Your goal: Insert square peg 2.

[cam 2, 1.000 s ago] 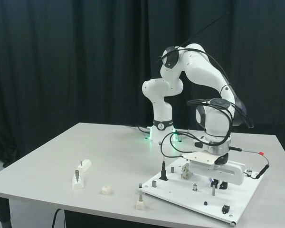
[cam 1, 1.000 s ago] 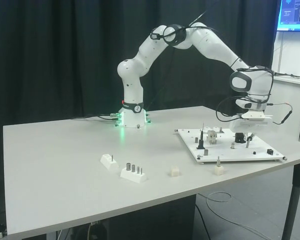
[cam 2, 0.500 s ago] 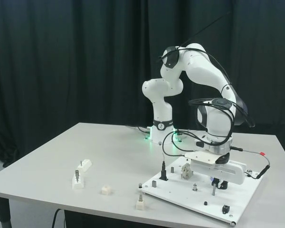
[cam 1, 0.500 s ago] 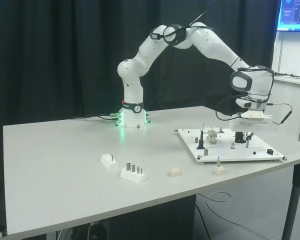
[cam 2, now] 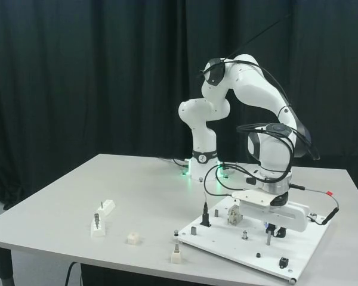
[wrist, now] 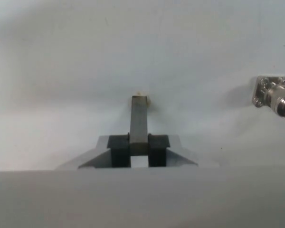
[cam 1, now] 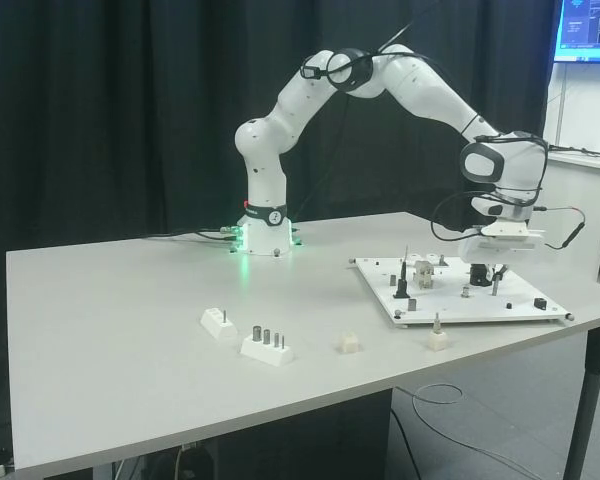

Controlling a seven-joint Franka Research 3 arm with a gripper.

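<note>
— Black curtains hang behind the grey tabletop [cam 1: 130, 300]; where is the square peg [wrist: 138, 122]?

— It sits pinched between the black pads [wrist: 118, 149] of the hand [wrist: 138, 151], pointing straight down at the white board [cam 2: 298, 256].

— What does it look like?

— It is a slim, grey, square-sectioned metal bar; its tip meets a small socket in the smooth board.

— And the arm [cam 1: 420, 90]?

— It arches over from its base, wrist vertical above the board's right part.

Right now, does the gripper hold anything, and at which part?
Yes: the gripper holds the square peg, its fingers clamped on the peg's upper end.
</note>
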